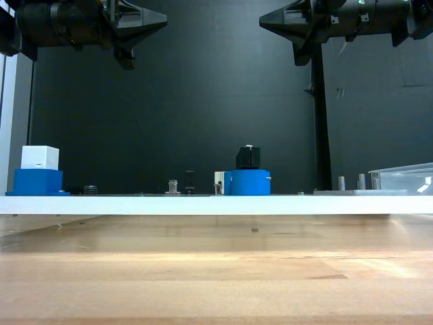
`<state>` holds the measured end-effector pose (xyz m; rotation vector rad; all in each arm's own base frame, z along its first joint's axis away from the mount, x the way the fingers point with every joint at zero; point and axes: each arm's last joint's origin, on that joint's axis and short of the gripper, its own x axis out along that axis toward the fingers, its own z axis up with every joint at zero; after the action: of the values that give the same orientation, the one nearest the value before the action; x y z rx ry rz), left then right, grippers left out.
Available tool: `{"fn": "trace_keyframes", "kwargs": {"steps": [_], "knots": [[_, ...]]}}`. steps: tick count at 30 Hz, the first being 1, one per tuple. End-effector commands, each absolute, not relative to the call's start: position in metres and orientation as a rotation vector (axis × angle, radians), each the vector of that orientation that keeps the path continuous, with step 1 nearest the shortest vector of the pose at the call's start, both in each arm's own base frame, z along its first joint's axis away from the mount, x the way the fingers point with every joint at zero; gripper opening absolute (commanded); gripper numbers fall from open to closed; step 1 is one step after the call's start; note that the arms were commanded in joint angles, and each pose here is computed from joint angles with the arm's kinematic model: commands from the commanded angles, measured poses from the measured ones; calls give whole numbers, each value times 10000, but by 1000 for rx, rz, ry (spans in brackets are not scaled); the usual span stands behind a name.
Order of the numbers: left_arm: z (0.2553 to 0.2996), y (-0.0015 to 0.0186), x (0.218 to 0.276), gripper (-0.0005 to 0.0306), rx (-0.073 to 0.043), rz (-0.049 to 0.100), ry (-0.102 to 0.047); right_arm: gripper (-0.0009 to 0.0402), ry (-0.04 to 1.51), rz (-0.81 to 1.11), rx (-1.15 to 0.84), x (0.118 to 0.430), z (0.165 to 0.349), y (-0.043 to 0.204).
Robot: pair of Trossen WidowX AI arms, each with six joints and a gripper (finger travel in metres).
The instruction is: Pick the 16mm cylinder and place it in the taskboard
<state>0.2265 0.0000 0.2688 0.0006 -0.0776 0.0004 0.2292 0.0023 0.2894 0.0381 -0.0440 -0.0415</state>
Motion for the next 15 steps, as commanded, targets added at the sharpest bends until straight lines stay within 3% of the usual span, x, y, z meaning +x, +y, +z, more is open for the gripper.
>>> {"fn": "trace_keyframes", "kwargs": {"steps": [1, 15], "knots": [[2689, 0, 2265, 0, 1, 0, -78, 0, -45, -40, 47, 2292, 2895, 25], [2689, 0, 2265, 0, 1, 0, -78, 0, -45, -40, 55, 2289, 2897, 25]]}}
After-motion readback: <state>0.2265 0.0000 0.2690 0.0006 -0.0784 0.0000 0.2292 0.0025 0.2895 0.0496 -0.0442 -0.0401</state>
